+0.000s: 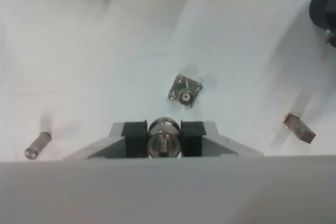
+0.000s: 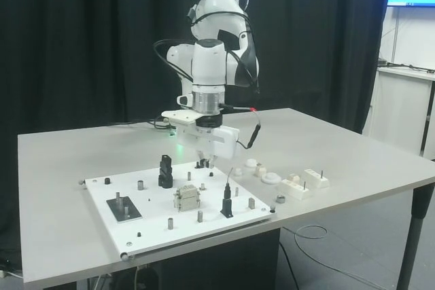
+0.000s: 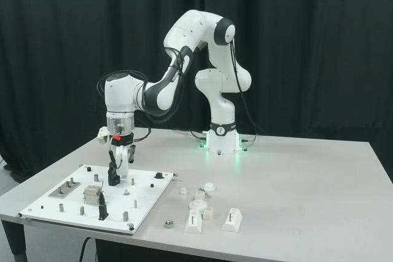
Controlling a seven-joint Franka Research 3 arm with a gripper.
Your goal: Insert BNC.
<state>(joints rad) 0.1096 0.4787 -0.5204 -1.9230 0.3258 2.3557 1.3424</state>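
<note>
Grey table (image 2: 353,157) carrying a white task board (image 2: 153,225) at its front-left portion, with the white Franka arm (image 3: 202,38) bolted near the table's rear edge and reaching forward over the board. Loose white fixtures (image 2: 306,183) lie on the table just off the board's right edge.

The gripper (image 1: 164,136) hangs above the board's rear half, near a black upright part (image 2: 164,171). Its two black fingers (image 1: 134,139) are clamped on the BNC plug (image 1: 164,132), one on each side of the metal barrel, with the plug's open end pointing down at the board.

The BNC socket (image 1: 185,91), a small square-flanged metal receptacle fixed by corner screws, sits on the board's surface. In the wrist view it lies near the plug but not under it; plug and socket are apart and the insertion is not yet made.

Smaller items on the board: a metal pin (image 1: 38,145) and a small metal block (image 1: 300,127), both well apart from the socket.

Likely hazards, as judged from here: descending before the plug is centred would land its rim on the flange or the bare board. A bayonet collar not turned to meet the socket's lugs could jam. The round barrel may also slip or tilt between flat fingers under load.
</note>
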